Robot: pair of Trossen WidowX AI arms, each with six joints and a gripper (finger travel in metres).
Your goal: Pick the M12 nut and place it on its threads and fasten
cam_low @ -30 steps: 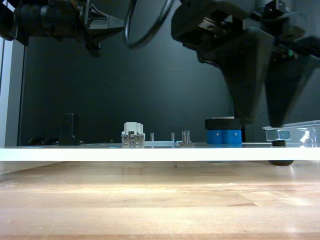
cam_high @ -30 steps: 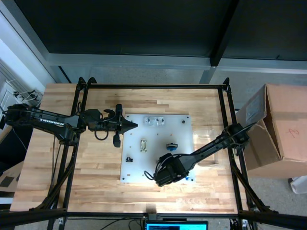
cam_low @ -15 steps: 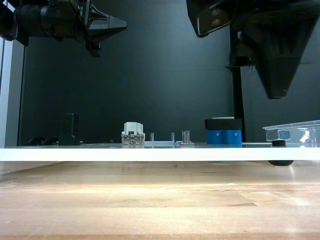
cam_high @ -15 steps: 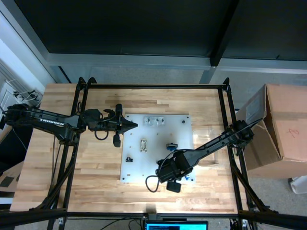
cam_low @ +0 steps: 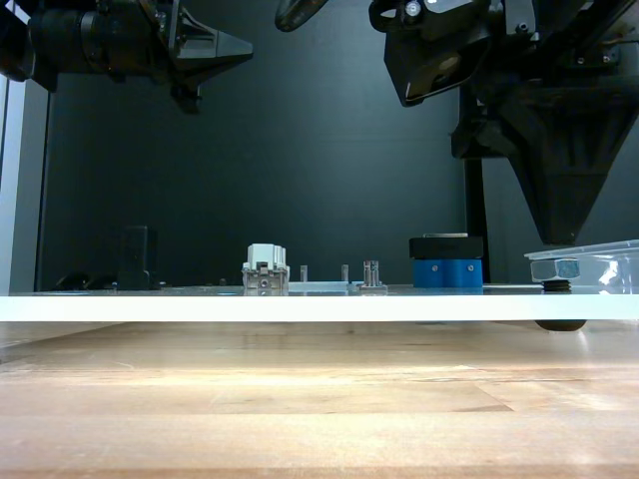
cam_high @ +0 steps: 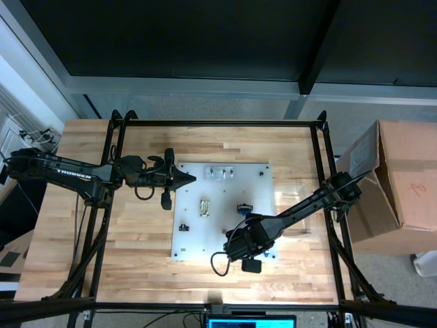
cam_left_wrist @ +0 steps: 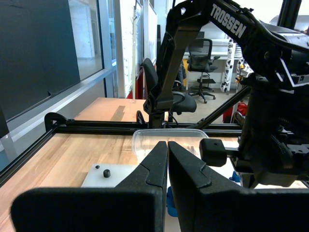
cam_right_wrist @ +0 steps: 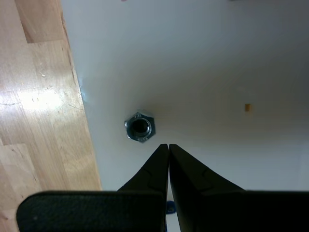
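Note:
The silver M12 nut [cam_low: 555, 269] sits on top of its black ribbed stud [cam_low: 556, 286], with ribs showing below it. From above, it lies flat on the white board [cam_right_wrist: 217, 58] as a hex nut [cam_right_wrist: 140, 127]. My right gripper [cam_low: 564, 238] hangs just above the nut, shut on nothing, its fingertips [cam_right_wrist: 168, 147] closed beside it. In the high view the right gripper [cam_high: 256, 246] covers the nut at the board's near right edge. My left gripper [cam_high: 193, 179] is shut and hovers high over the board's far left edge, its closed tip [cam_left_wrist: 167, 145] holding nothing.
A clear tray [cam_low: 599, 261] stands behind the stud. A black-and-blue part [cam_low: 446, 261], a white connector [cam_low: 266, 271] and small silver posts [cam_low: 371, 273] stand on the board [cam_high: 218, 236]. A cardboard box [cam_high: 392, 184] sits off the table's right edge.
One second ago the right gripper's fingers stood open around the nut. They rose clear and shut, then came back down a little. The nut stayed on its stud; the left arm has not moved.

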